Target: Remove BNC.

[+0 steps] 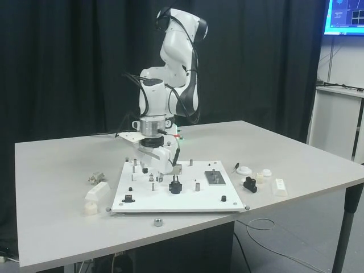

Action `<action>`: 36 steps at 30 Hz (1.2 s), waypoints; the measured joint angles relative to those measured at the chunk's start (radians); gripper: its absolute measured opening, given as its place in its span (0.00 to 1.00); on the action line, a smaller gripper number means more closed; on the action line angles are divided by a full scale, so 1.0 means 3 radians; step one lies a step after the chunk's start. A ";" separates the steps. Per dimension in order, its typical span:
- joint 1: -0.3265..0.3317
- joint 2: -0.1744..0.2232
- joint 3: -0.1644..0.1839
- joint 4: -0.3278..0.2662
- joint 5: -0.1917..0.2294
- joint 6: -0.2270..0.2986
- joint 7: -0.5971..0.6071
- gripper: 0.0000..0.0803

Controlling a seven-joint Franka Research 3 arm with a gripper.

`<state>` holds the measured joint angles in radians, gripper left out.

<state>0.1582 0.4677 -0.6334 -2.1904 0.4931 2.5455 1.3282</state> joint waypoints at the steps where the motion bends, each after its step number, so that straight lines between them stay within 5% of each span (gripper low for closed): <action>1: 0.0000 0.0001 0.0000 0.0000 0.0000 0.0000 0.0000 1.00; 23: -0.0008 0.0083 0.0023 0.0063 0.0000 0.0003 -0.0002 0.97; 24: -0.0011 0.0085 0.0023 0.0067 0.0000 0.0004 -0.0002 0.76; 31: -0.0044 0.0086 0.0022 0.0085 0.0000 0.0005 0.0001 0.76; 32: -0.0048 0.0086 0.0022 0.0088 0.0000 0.0005 0.0001 0.51; 33: -0.0053 0.0086 0.0022 0.0090 0.0000 0.0005 0.0001 0.51; 34: -0.0057 0.0086 0.0022 0.0092 0.0000 0.0004 0.0001 0.29; 36: -0.0065 0.0086 0.0022 0.0090 0.0000 -0.0007 0.0001 0.29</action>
